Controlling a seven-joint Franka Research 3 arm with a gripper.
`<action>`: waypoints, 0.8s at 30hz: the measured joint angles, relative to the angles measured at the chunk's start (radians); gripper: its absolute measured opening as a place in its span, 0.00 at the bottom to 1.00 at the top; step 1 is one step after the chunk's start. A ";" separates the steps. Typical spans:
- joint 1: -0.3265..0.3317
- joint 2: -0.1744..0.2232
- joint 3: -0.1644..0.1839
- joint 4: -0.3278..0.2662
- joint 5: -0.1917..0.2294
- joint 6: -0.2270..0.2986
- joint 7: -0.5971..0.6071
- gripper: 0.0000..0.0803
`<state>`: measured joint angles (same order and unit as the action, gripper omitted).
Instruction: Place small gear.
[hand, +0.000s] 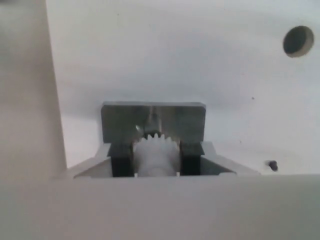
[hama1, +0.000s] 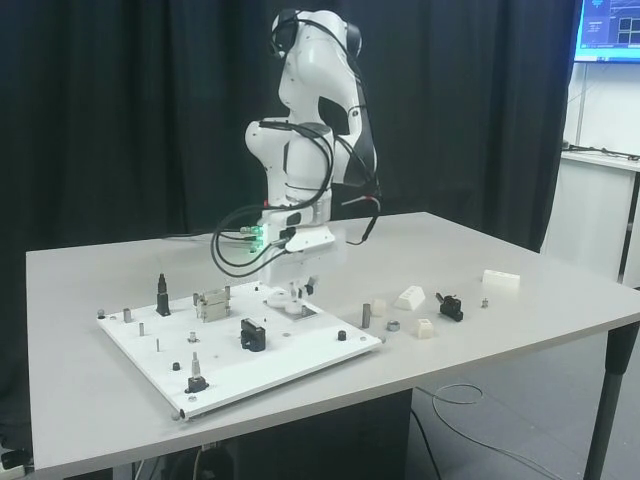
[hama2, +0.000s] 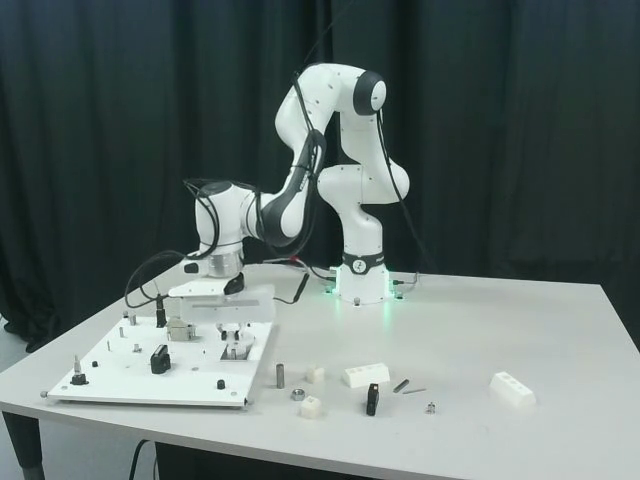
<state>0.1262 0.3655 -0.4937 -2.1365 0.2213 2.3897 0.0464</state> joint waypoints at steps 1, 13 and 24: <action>0.000 -0.004 -0.002 0.001 0.000 -0.005 0.000 0.24; 0.000 -0.019 -0.009 0.014 -0.003 -0.031 0.000 0.24; 0.003 -0.019 -0.009 0.024 -0.003 -0.041 0.000 0.24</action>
<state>0.1296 0.3464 -0.5026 -2.1127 0.2187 2.3486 0.0464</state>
